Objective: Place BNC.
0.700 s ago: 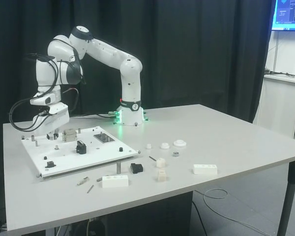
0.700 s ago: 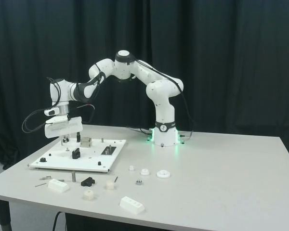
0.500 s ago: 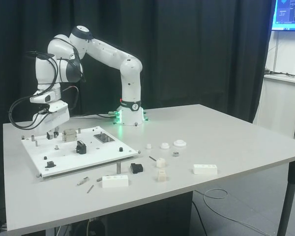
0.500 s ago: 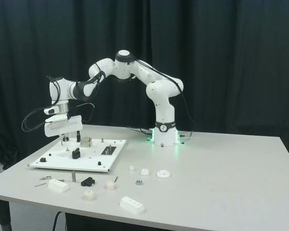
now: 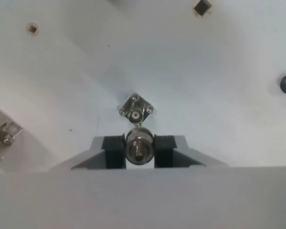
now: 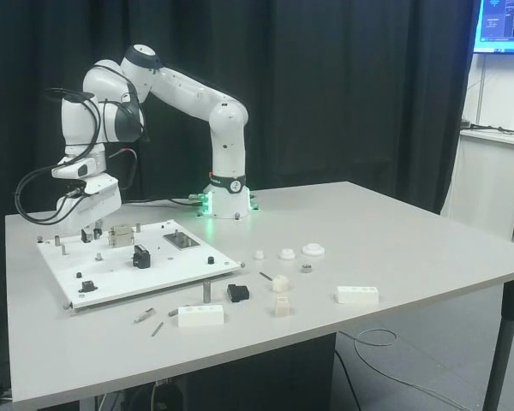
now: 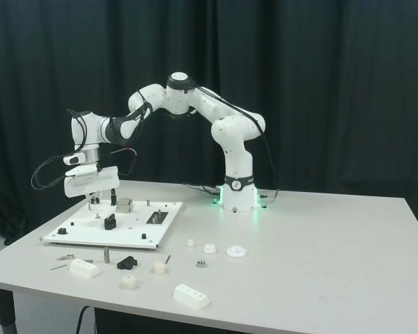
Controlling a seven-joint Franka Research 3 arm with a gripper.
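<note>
In the wrist view my gripper (image 5: 139, 151) is shut on a grey metal BNC connector (image 5: 139, 148), which sits between the two black pads (image 5: 113, 151). Just beyond it, on the white board (image 5: 219, 71), a BNC socket with a small square flange (image 5: 136, 112) faces up; the connector hangs above it and apart from it. From the room, the gripper (image 6: 89, 229) hovers over the far left part of the board (image 6: 167, 270), and the same gripper (image 7: 95, 201) shows above the board (image 7: 129, 235) in the second room view.
A grey metal block (image 6: 120, 235) and a black part (image 6: 141, 256) stand on the board close to the gripper. In front of the board lie white blocks (image 6: 200, 316) (image 6: 357, 294), a black piece (image 6: 237, 292), small pins and white round parts (image 6: 313, 250).
The gripper has risen a little above the board, with the connector still between its fingers. The loose parts on the table have not moved.
</note>
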